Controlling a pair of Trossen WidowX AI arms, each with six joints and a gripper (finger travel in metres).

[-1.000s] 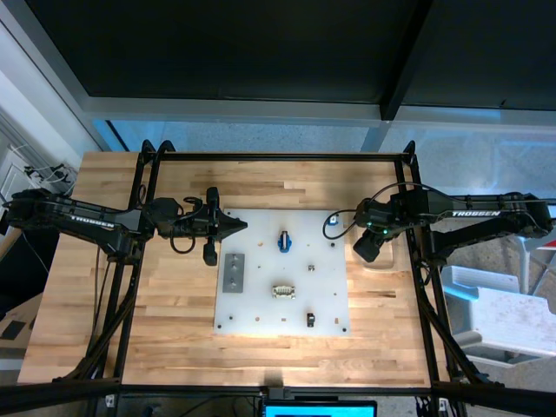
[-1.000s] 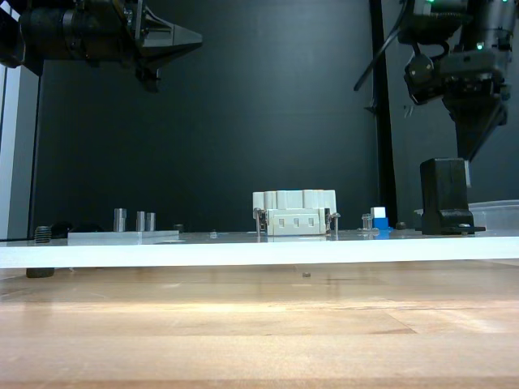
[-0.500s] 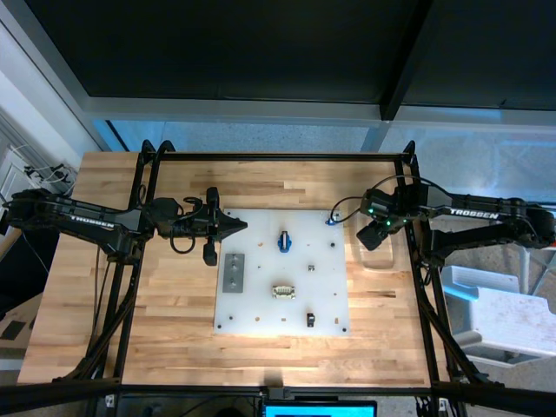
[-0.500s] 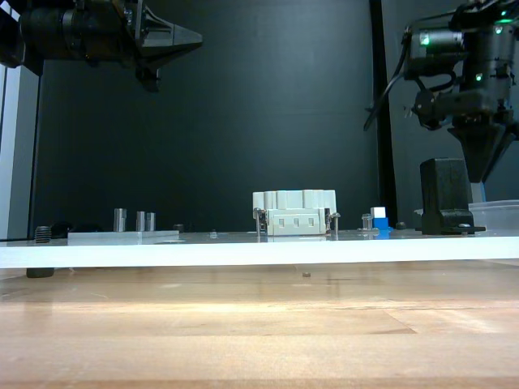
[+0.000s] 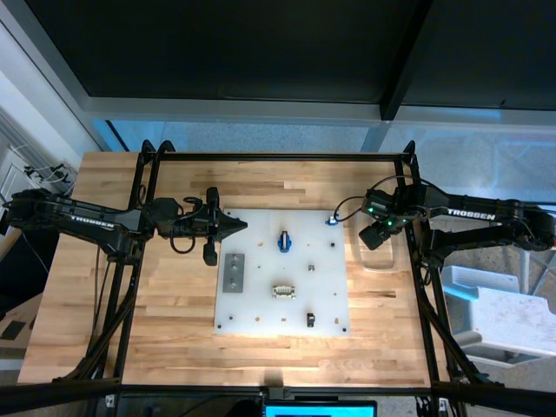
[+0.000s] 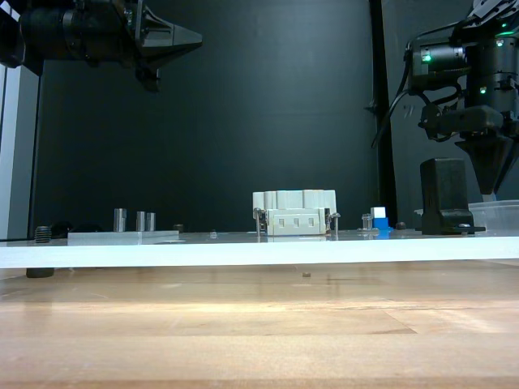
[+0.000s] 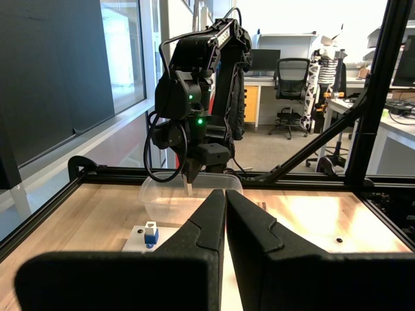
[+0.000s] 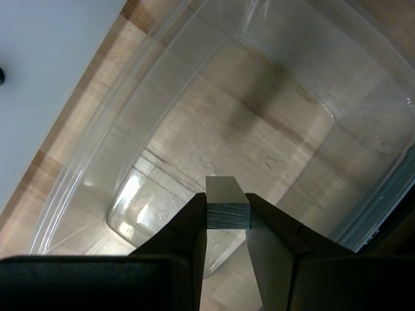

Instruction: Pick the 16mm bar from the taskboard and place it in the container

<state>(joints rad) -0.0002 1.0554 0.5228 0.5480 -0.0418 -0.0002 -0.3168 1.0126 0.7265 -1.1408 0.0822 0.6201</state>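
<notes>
Container [image 5: 383,260]: clear tray on the table, just beside the taskboard's [image 5: 261,300] right edge, toward the board's far-right corner. Table wood shows through its floor in the right wrist view.

16mm bar [image 8: 227,206]: not resting in the tray. It is clamped between the fingers of the right gripper [image 6: 487,185] and hangs over the tray's interior, off the board's right side. In the low view the fingertips are just above the tray's rim.

Left gripper [image 5: 241,225]: high over the board's far-left corner, pointing across the board. Its fingers are pressed together with nothing between them.

On the board: grey block [image 5: 233,271] near the left edge, blue part [image 5: 284,241] toward the far edge.

Change since 1.0 s ago: the right gripper has shifted outward from the board's right edge to over the tray. It has also come lower, its tip now closer to the rim. The left gripper and the board parts have not moved.
</notes>
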